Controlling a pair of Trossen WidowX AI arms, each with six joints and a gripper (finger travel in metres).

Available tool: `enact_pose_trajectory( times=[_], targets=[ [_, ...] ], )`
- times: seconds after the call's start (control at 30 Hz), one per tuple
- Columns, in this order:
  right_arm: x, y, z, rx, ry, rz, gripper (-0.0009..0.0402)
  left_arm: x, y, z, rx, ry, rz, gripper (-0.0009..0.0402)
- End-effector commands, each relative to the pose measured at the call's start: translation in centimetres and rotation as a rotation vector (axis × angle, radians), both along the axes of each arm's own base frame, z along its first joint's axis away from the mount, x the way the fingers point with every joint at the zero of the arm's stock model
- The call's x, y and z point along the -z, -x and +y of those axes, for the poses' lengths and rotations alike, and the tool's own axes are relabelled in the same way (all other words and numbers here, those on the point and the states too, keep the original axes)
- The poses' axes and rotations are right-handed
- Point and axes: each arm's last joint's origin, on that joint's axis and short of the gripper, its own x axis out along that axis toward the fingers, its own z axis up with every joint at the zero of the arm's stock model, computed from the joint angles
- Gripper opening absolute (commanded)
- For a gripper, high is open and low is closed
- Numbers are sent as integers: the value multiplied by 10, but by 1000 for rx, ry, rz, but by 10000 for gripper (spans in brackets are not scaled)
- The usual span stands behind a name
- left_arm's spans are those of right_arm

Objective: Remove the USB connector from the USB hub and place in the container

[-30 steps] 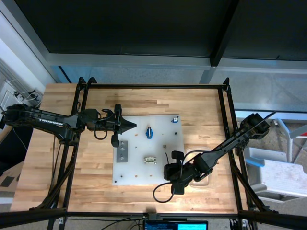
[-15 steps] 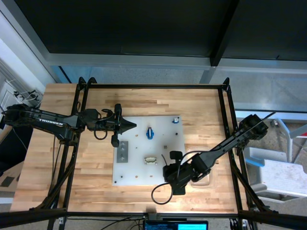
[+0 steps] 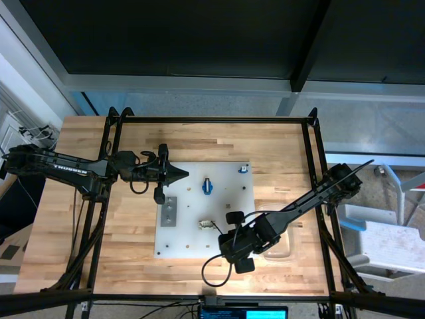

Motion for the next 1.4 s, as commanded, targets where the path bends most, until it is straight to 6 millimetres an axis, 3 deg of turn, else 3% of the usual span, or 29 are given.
enact_pose_trajectory(
  times=[0.03,0.4,0.7,1.1,1.4],
  targets=[
    [2,1,0,8,8,12,0,0,0,0,0,0,0,1],
    [-11,18,-2,68,37,-76,0,0,0,0,0,0,0,1],
    [-22,37,-10,101,-34,-145,0,0,0,0,0,0,0,1],
    [-41,82,-32,157,-106,-198,0,0,0,0,0,0,0,1],
    [-32,125,-44,180,-118,-142,0,0,0,0,0,0,0,1]
  ],
)
